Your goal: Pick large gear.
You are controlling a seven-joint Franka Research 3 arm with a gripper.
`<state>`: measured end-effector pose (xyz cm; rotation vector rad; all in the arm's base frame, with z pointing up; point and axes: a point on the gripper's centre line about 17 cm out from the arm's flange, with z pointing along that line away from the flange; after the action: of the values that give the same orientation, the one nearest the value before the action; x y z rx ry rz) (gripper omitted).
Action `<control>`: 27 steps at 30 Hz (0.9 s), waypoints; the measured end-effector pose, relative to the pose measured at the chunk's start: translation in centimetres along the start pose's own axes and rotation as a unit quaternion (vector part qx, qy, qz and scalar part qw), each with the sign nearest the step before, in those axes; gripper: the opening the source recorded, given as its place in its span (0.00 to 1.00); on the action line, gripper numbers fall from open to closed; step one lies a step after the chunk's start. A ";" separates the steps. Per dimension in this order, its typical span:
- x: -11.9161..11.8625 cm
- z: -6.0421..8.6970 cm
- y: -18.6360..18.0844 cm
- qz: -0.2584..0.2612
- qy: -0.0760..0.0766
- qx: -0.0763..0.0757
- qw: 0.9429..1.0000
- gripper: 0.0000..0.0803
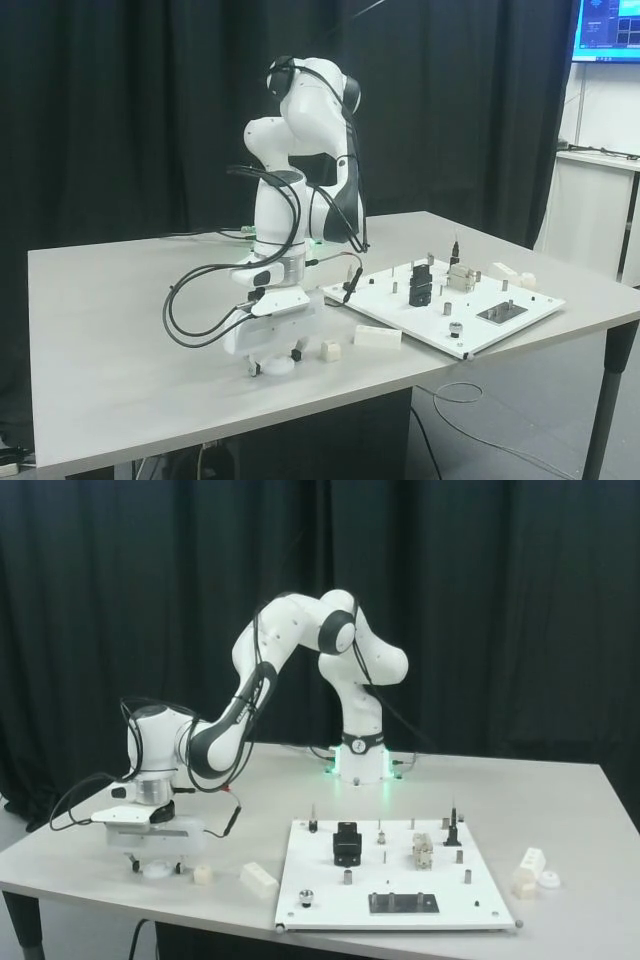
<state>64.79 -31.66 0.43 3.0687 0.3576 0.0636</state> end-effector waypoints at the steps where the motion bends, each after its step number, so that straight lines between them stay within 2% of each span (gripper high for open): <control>1: 0.0 0.0 0.0 0.000 0.001 0.001 1.000 1.00; 11: 0.3 0.1 0.0 0.003 0.003 0.003 1.000 1.00; 12: 0.3 0.1 0.0 0.003 0.004 0.003 1.000 0.86; 17: 0.4 0.1 0.0 0.005 0.005 0.003 1.000 0.86; 18: 0.4 0.1 0.0 0.005 0.005 0.003 1.000 0.74; 27: 1.2 -0.6 0.3 0.004 0.011 0.001 1.000 0.74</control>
<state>65.96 -31.64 1.12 3.0731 0.3473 0.0978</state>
